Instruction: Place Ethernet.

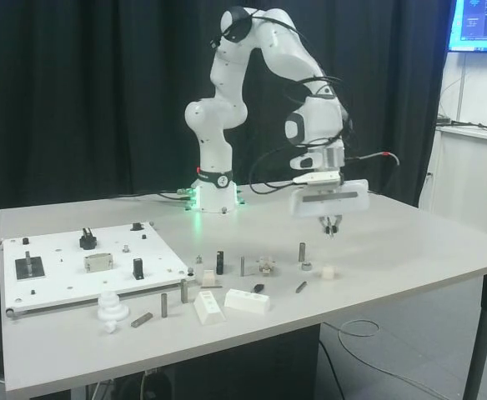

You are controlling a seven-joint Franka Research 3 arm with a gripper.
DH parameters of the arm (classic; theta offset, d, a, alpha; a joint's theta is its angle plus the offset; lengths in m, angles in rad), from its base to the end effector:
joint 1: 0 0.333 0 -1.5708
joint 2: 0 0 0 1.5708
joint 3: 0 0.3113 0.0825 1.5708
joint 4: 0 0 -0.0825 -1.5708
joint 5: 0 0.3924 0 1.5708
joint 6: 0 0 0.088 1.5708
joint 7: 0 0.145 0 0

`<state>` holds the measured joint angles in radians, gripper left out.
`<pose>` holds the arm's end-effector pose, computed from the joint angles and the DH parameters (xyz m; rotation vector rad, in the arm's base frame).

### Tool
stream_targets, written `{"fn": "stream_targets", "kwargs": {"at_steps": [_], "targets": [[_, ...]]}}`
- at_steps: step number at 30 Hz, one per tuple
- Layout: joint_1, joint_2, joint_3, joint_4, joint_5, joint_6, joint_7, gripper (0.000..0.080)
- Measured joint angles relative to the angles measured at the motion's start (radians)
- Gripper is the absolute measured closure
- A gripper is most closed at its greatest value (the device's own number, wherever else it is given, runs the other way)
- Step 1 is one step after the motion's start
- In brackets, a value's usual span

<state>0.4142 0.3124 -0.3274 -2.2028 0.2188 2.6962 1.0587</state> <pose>0.5838 0.0443 0.2174 -2.5355 1.6167 -0.2457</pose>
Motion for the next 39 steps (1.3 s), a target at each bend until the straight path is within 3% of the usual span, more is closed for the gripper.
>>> {"fn": "stream_targets", "kwargs": {"at_steps": [7,14,36,37,39], "targets": [[0.001,0.065,0.02,0.051,0.0,-0.003,-0.015,0.0722],[0.001,0.101,0.033,0.083,0.0,-0.021,-0.019,0.0722],[0.001,0.157,0.065,0.118,0.006,-0.057,-0.003,0.0722],[0.001,0.158,0.065,0.118,0.007,-0.058,0.003,0.0633],[0.001,0.16,0.065,0.118,0.007,-0.059,0.013,0.0633]]}}
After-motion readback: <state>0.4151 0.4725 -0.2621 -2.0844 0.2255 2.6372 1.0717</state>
